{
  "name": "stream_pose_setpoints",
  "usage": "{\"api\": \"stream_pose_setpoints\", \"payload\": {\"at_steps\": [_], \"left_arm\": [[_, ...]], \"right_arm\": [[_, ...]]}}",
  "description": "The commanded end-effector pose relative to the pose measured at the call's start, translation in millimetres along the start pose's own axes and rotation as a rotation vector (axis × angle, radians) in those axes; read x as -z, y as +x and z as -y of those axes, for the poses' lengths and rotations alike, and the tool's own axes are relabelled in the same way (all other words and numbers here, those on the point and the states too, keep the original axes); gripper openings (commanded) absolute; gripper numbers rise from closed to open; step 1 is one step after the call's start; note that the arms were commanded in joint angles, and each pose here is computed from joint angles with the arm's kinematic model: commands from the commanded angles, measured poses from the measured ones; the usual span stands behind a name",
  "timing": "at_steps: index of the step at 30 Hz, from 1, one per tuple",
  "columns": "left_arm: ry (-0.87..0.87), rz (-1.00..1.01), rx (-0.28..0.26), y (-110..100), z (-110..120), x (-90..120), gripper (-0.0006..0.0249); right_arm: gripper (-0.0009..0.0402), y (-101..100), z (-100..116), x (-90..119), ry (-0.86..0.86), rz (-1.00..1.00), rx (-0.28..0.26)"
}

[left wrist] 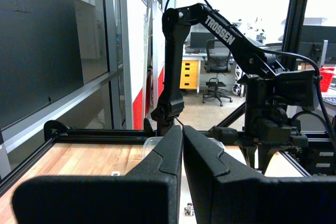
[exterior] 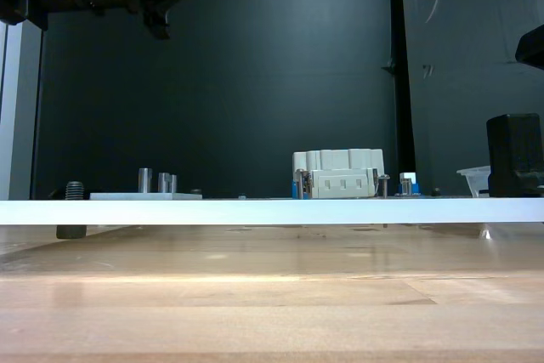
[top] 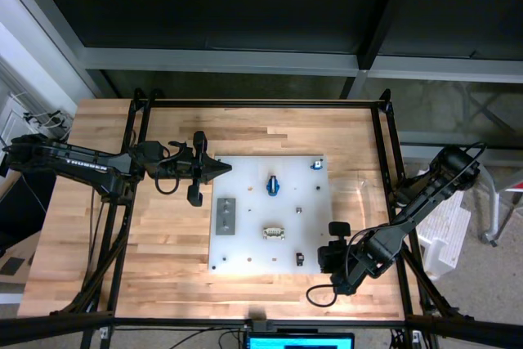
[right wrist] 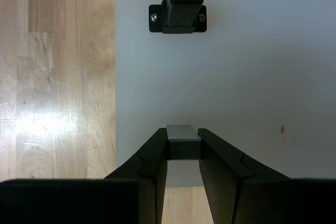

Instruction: Pick the 16mm bar and install on taskboard

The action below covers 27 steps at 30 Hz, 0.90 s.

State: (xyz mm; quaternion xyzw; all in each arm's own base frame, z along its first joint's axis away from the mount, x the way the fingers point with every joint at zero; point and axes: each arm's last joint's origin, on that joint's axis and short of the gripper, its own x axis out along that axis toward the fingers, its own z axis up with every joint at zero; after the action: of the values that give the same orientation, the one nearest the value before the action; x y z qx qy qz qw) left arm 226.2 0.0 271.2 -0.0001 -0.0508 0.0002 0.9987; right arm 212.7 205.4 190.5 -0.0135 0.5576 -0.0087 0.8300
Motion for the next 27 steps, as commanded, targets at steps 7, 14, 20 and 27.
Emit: {"api": "stream_pose_setpoints", "payload": {"at_steps": [7, 14, 20, 27], "left_arm": [[0.0, 0.0, 0.0, 0, 0, 0, 0.0], [0.0, 0.0, 0.0, 0, 0, 0, 0.0], [0.0, 0.0, 0.0, 0, 0, 0, 0.0], [0.0, 0.0, 0.0, 0, 0, 0, 0.0]], "right_arm": [[0.0, 15, 1, 9, 0.012, 0.0, -0.016], [0.0, 17, 2, 10, 0.013, -0.002, -0.012], [0.0032, 16, 2, 10, 0.014, 0.001, -0.015], [0.0114, 14, 0, 7, 0.018, 0.01, -0.024]]}}
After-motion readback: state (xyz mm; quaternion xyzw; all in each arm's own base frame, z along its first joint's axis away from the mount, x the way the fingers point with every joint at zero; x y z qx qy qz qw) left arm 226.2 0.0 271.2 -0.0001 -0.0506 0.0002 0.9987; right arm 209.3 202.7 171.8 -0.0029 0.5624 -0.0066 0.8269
